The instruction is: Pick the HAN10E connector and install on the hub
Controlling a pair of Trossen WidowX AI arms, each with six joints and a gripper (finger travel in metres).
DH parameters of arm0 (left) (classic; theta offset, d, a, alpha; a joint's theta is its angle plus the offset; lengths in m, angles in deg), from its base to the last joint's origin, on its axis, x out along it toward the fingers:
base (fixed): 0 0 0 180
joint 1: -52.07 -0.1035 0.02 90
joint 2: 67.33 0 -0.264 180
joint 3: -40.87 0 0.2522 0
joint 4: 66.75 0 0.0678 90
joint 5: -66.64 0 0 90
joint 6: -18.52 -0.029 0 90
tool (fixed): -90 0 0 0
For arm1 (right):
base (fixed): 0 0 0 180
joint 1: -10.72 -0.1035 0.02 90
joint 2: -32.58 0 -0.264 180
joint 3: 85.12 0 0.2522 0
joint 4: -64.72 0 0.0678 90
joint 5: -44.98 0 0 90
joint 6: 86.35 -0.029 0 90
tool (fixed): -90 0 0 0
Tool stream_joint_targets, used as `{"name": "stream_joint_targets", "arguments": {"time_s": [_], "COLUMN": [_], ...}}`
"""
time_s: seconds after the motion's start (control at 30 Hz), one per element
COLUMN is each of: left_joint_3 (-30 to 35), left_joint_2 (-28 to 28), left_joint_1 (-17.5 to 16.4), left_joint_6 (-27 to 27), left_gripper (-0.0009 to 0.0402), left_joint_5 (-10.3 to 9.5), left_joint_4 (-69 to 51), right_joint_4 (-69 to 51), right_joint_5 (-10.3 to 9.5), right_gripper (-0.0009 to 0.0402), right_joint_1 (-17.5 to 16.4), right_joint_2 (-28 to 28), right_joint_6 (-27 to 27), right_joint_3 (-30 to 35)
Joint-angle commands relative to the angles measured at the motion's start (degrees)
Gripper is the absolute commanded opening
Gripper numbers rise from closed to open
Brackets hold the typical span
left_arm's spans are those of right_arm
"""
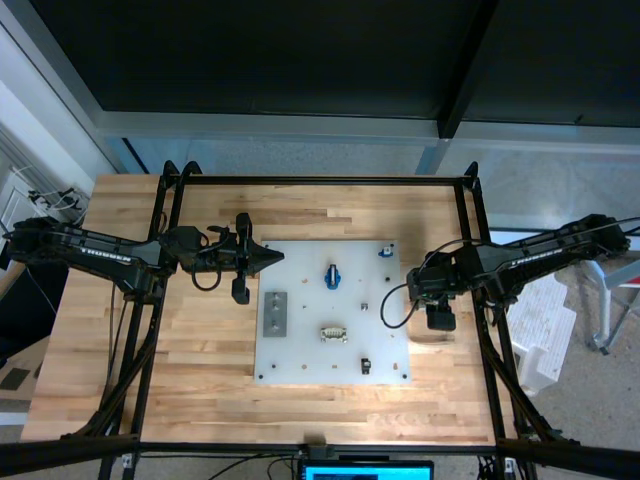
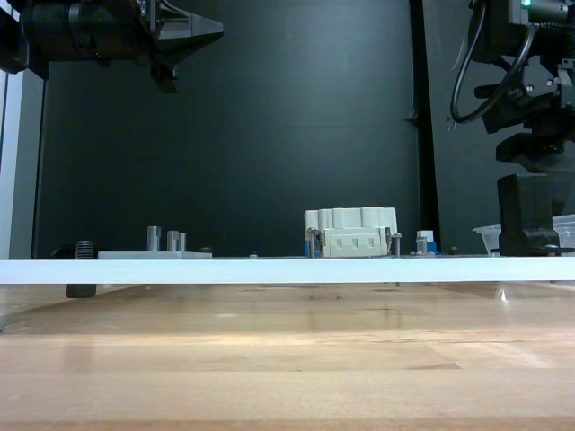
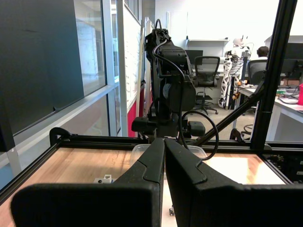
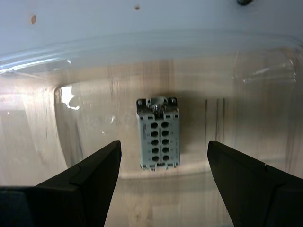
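Currently the right claw (image 1: 440, 320) hangs released over a clear tray (image 4: 265, 66) on the desk (image 1: 200, 400) just beside the board (image 1: 300, 360). The connector (image 4: 158, 134) lies flat in the tray between the spread fingers, ungripped. The left claw (image 1: 262, 260) is clenched, empty, and high near the board's left edge, well apart from the hub (image 1: 334, 334). Likely faults: a finger strikes the tray wall on descent, the light tray slides or lifts with the part, or an off-centre grip tilts the connector so it jams at the hub mouth.
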Motion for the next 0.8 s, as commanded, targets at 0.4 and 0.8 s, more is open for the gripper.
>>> {"name": "stream_joint_targets", "arguments": {"time_s": [0.4,0.8], "left_joint_3": [0.0,0.0], "left_joint_2": [0.0,0.0], "left_joint_1": [0.0,0.0], "left_joint_6": [0.0,0.0], "left_gripper": [0.0,0.0], "left_joint_5": [0.04,0.04], "left_joint_4": [0.0,0.0], "right_joint_4": [3.9,7.7], "right_joint_5": [0.0,0.0], "right_gripper": [0.0256,0.0246], "right_joint_1": [0.0,0.0], "right_joint_2": [4.1,7.8], "right_joint_6": [0.0,0.0], "right_joint_3": [-0.1,-0.2]}}
